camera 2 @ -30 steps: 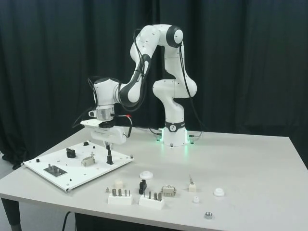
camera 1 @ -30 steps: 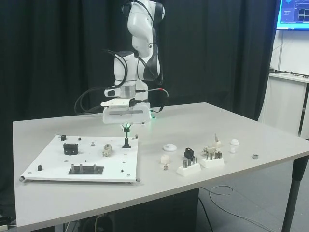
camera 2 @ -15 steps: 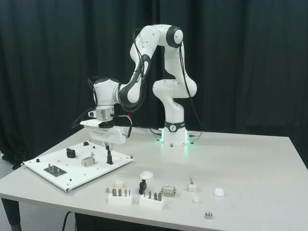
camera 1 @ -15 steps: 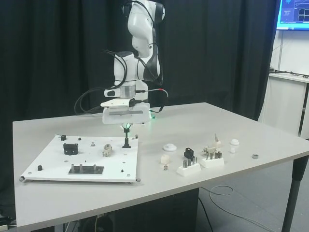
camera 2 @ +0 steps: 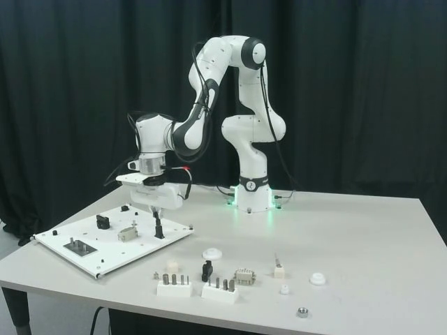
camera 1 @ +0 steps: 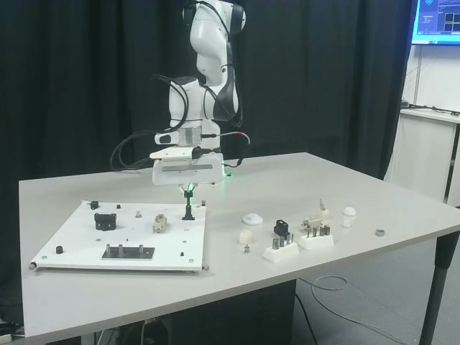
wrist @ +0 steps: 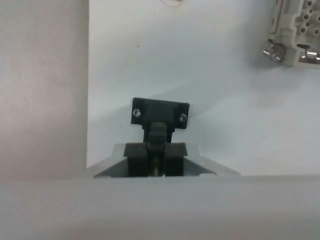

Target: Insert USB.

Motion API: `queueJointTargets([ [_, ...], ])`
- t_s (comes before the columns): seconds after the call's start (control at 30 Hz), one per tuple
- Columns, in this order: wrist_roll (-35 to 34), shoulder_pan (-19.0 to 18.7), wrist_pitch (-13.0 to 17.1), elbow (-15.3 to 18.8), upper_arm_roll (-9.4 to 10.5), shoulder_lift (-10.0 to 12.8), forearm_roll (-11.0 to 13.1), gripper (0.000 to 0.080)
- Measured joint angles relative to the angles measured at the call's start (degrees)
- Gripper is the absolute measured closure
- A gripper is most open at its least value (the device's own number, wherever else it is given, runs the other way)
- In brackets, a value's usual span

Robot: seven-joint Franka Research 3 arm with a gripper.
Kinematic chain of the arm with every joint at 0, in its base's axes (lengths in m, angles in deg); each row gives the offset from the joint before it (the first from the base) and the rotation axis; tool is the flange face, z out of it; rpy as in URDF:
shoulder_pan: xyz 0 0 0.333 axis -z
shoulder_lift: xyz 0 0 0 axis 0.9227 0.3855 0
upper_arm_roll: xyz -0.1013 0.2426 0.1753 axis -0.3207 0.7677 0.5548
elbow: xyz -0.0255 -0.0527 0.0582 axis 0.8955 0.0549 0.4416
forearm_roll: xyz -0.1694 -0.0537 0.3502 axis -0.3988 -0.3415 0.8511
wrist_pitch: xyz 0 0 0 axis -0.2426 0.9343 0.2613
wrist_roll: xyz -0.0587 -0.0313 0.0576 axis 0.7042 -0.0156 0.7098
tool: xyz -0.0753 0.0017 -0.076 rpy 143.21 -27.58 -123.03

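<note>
Gripper (wrist: 155, 161) fingers are clamped on the black USB plug (wrist: 157, 134), held upright over its black socket (wrist: 160, 112) on the white board (camera 1: 79, 231); right of it, the grey table (camera 1: 402, 201) holds small fixtures (camera 1: 281, 250)

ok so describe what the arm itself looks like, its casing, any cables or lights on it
The arm has rounded white casings with black bands at the joints. Black cables loop from the wrist. A grey metal ring sits above a flat white plate carrying the hand, whose fingers are black. A green light glows at the base on the grey table.
</note>
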Motion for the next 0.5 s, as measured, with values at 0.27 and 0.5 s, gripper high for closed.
queueJointTargets([
  [0.27, 0.2, 0.0, 0.06, 0.02, -0.03, 0.0, 0.08, 0.0739],
  [0.5, 0.71, -0.01, 0.08, 0.03, 0.06, -0.06, 0.07, 0.0739],
])
